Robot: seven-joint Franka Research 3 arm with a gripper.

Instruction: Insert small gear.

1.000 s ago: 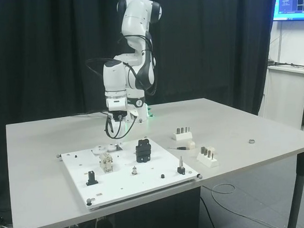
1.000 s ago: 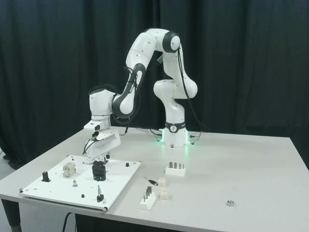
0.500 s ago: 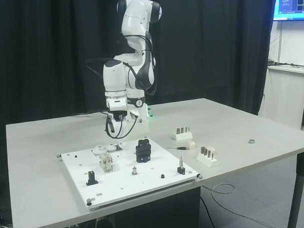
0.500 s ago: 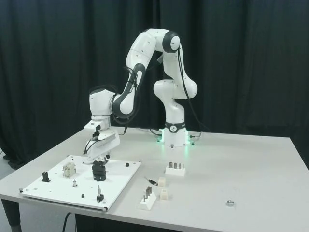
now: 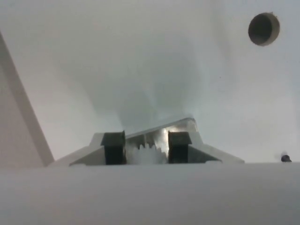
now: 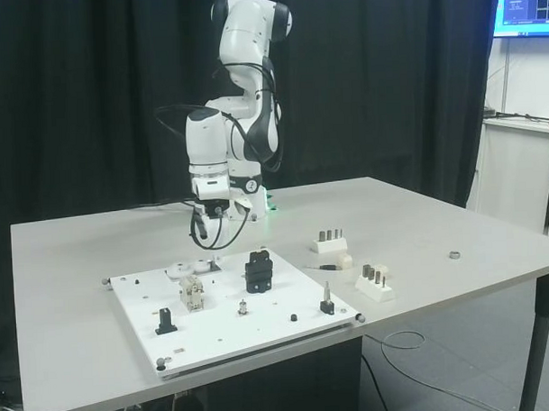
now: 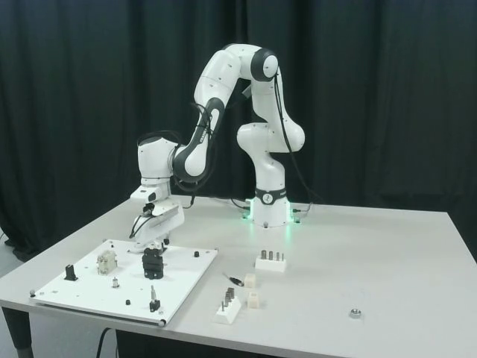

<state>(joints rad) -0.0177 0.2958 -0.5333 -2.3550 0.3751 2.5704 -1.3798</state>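
The pincer was closed on the small white toothed gear, carrying it above the flat white assembly board; next, I judged, it needed lowering squarely onto its peg

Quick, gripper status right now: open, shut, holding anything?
Gripper: shut on the small gear, its teeth showing between the two fingertips.

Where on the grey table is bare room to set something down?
Bare: the table beside the white board, and the stretch between the small ring and the arm's base. Crowded: the board, and around the two peg blocks.
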